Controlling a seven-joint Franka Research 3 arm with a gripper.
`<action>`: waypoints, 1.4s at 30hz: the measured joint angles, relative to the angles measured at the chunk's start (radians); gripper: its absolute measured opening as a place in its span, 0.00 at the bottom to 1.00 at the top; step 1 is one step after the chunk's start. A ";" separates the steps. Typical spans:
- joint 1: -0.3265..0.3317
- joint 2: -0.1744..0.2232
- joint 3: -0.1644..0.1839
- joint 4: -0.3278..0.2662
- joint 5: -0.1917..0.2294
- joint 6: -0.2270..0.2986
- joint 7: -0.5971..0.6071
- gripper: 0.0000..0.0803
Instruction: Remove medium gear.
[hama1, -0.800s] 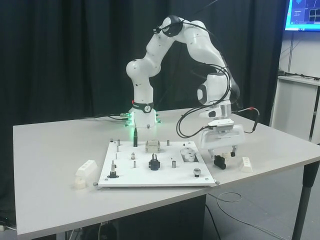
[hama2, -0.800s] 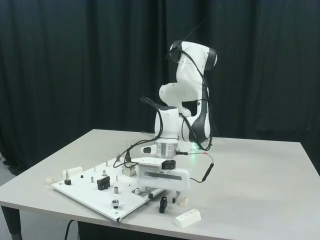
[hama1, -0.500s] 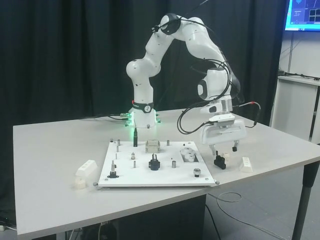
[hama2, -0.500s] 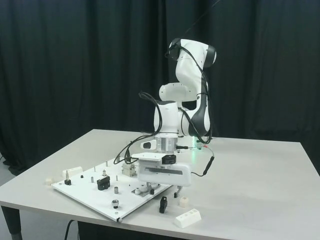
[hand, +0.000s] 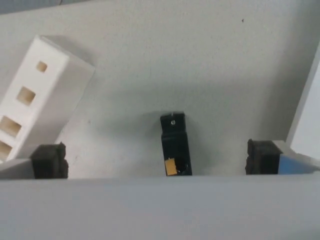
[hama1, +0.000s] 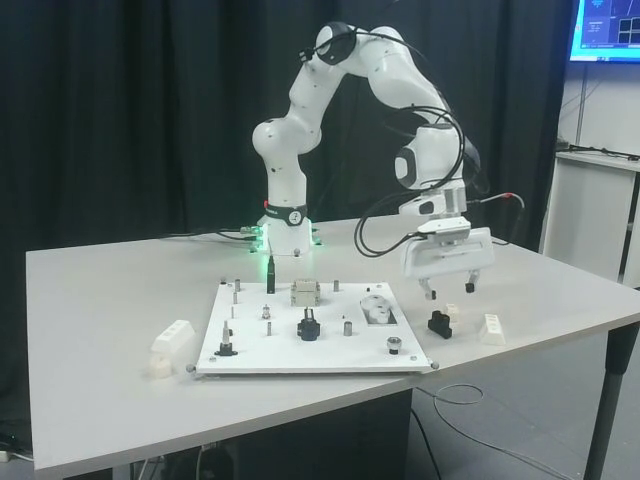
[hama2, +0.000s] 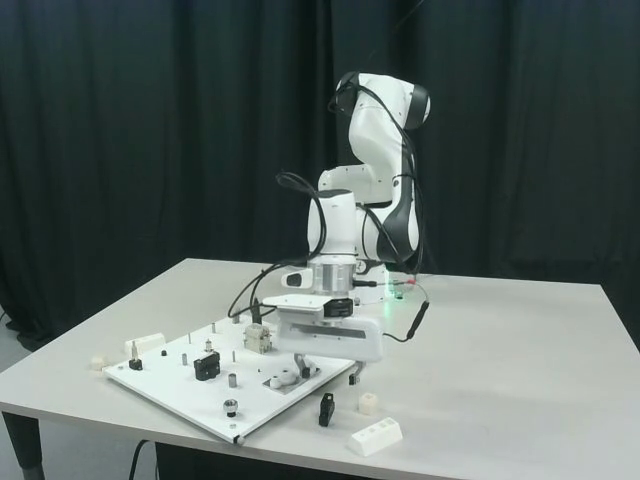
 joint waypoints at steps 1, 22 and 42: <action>0.000 -0.002 0.000 0.000 -0.004 -0.001 0.004 1.00; 0.000 -0.015 -0.016 0.001 -0.029 -0.018 0.041 1.00; -0.001 -0.025 -0.039 0.008 -0.039 -0.067 0.071 1.00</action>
